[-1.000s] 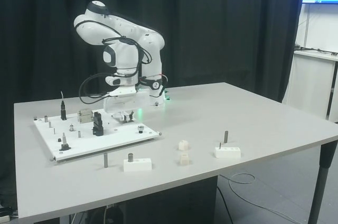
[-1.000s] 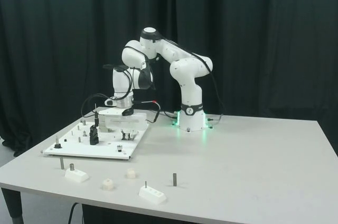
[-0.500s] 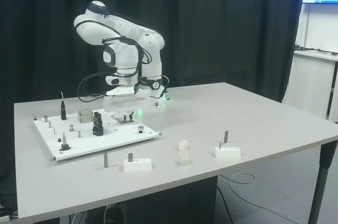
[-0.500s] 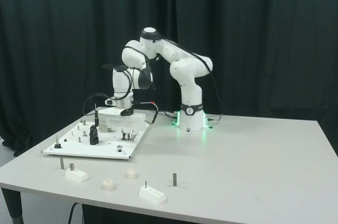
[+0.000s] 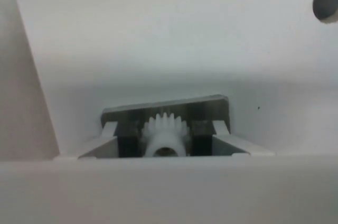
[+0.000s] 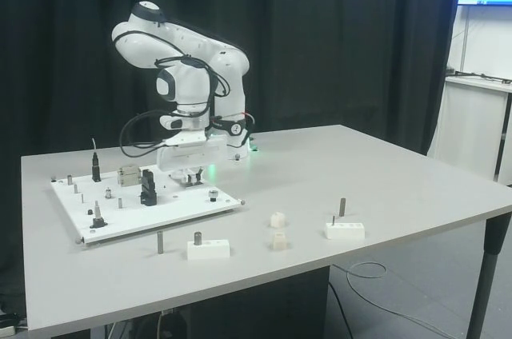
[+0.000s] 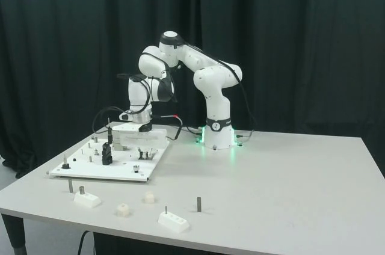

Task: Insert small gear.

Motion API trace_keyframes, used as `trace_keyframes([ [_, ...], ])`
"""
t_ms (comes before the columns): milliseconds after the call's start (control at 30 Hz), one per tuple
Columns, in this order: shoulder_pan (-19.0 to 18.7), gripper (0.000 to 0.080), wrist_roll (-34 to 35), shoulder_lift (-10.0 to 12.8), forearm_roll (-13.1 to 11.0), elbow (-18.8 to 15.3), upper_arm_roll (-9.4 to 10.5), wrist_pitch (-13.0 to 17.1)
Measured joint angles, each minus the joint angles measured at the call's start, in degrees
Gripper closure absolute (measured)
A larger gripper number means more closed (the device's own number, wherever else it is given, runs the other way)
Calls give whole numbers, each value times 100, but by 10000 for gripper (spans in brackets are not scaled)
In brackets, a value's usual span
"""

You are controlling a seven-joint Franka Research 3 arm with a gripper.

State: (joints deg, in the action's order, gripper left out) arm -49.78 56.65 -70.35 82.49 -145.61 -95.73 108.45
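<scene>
I'm looking down the wrist view and the gripper (image 5: 166, 134) is clamping the small gear (image 5: 166, 135): white teeth are poking up between the two black fingers (image 5: 127, 135), and the bore is facing the camera. The gear is hanging just above the white assembly board (image 5: 174, 39), over a bare patch of it, not on any peg. No tray or bin is showing; the nearest thing to holders are the white blocks on the grey table (image 6: 384, 171) in front of the board, one carrying a dark peg (image 6: 197, 237), another (image 6: 345, 231) a thin pin.

Only the wrist view is giving me the gear. In both room views the gripper (image 6: 194, 175) is sitting low over the board's far edge (image 7: 142, 153) and the gear is too small to pick out. The room views are giving me the board's posts and the black fixture (image 6: 147, 187), which the wrist camera is missing. A dark round item (image 5: 326, 2) is cut off at the wrist frame's edge; I can't identify it.
</scene>
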Motion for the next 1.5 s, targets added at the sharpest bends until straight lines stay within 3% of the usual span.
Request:
trace_keyframes([
  [500,-12,607,-1554,0,-7,3,-8,-7],
  [1500,-29,607,-714,-12,-8,36,-73,118],
])
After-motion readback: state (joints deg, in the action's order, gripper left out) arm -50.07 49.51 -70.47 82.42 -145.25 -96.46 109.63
